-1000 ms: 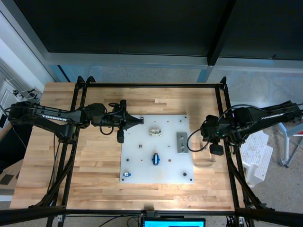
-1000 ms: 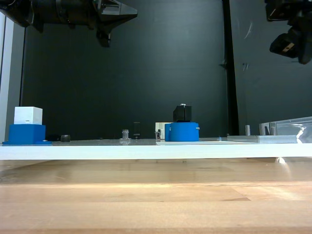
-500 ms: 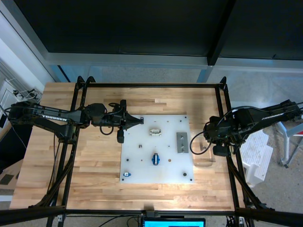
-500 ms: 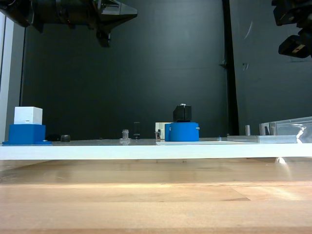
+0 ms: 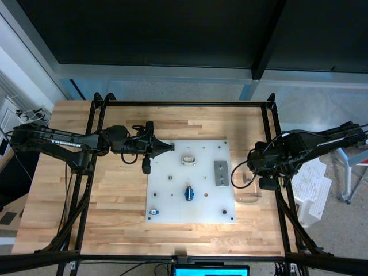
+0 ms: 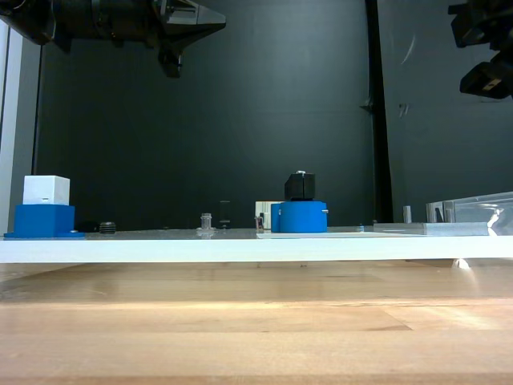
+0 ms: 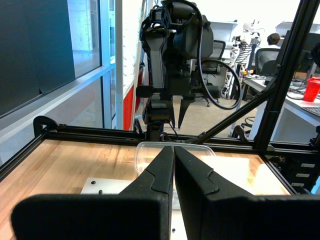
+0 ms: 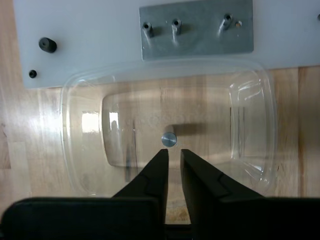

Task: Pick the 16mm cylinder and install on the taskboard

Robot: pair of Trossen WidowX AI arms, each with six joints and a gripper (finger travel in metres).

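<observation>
**Peg Waits in Its Tray as Right Arm Lines Up the Pick**

A pale wooden table [image 5: 109, 201] under a black frame, with a dark wall behind, carries the whole job. At the left, the left gripper [image 5: 170, 147] hangs high over the far-left corner of the board. Its fingers [image 7: 162, 162] are pressed together with nothing between them.

In the middle lies the taskboard [image 5: 172, 198], a white plate bearing a beige connector [image 5: 187, 160] and a blue part [image 5: 188, 194]. Toward its right edge sits a grey metal block [image 8: 200, 42] with a few small pegs already standing in it.

Just beside the board's right edge, a clear plastic tray [image 8: 267, 115] rests on the wood. It holds one thing only, the 16mm cylinder [image 8: 169, 139], standing on end near the middle of the tray floor.

The right gripper [image 8: 174, 151] hovers above the tray, pointing down. Its claw is parted only narrowly and grips nothing, with the peg apart from it, just ahead of the tips.

By this evidence the task is barely begun. The peg is not yet grasped, and the descent, the grip, the carry across to the board and the seating all remain. Which hole will take the peg cannot be told from here.
</observation>
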